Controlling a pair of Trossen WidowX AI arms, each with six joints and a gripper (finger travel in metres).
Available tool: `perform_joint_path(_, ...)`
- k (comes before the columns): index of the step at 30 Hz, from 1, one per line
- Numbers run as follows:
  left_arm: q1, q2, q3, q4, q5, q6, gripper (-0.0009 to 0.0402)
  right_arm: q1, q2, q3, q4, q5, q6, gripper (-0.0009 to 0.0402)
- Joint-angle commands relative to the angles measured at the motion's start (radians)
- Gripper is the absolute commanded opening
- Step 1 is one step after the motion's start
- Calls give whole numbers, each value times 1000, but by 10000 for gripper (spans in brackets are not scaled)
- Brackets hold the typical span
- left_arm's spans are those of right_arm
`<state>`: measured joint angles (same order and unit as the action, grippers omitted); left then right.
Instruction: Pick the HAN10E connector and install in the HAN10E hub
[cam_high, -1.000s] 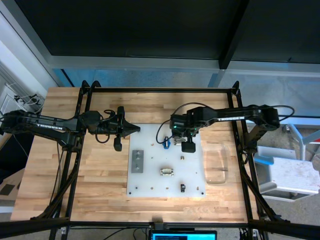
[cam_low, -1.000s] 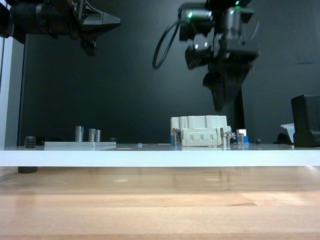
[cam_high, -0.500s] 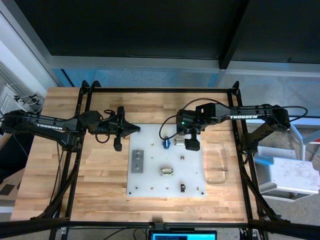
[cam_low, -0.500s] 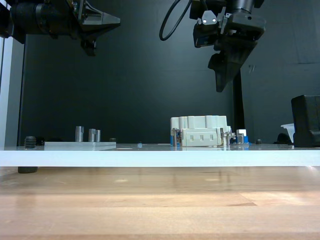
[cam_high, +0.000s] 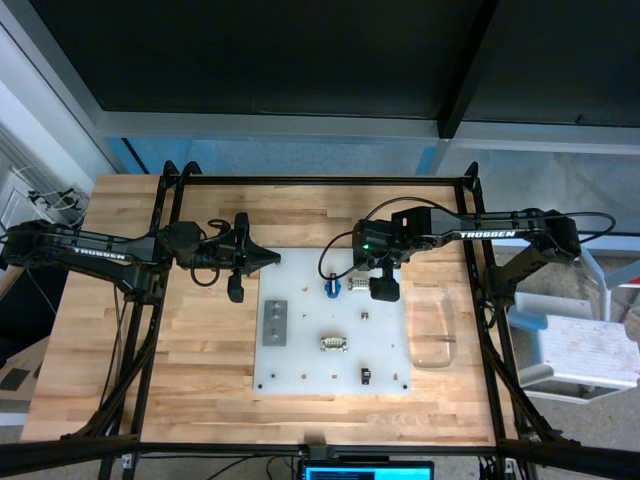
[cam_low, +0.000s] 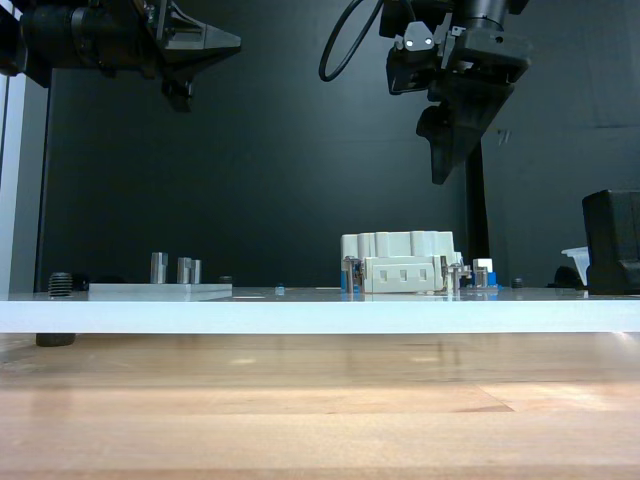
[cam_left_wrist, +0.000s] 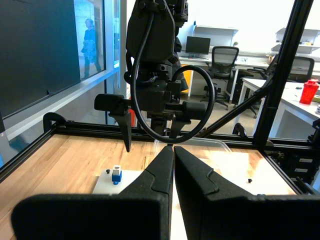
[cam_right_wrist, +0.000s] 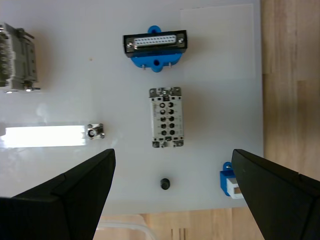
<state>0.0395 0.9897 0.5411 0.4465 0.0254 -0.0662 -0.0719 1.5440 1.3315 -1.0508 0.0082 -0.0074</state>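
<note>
The white task board (cam_high: 300, 375) lies mid-bench (cam_high: 200, 380), with bare wood on every side and a clear tray (cam_high: 452, 330) just off its right edge. The HAN10E connector (cam_right_wrist: 166, 117) lies flat near the board's far edge, pin face up, its long axis running left to right along that edge. Bare board rings it. A blue D-sub plug (cam_right_wrist: 155, 46) sits off its left short end, a tiny black part (cam_right_wrist: 165, 183) off the right one, and a small silver fitting (cam_right_wrist: 95, 131) on the near side. The HAN10E hub (cam_high: 333, 343) sits nearer the front, well apart. The right gripper (cam_right_wrist: 173, 152) hangs high over the connector, its fingers (cam_right_wrist: 70, 195) wide apart, straddling the short axis. The left gripper (cam_left_wrist: 173, 150) hangs high by the board's far left corner, fingers pressed together.
</note>
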Motion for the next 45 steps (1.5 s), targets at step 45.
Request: perform_joint_path(45, 0, 0, 0, 0, 0, 0, 0, 20, 295, -3, 127, 48, -84, 325)
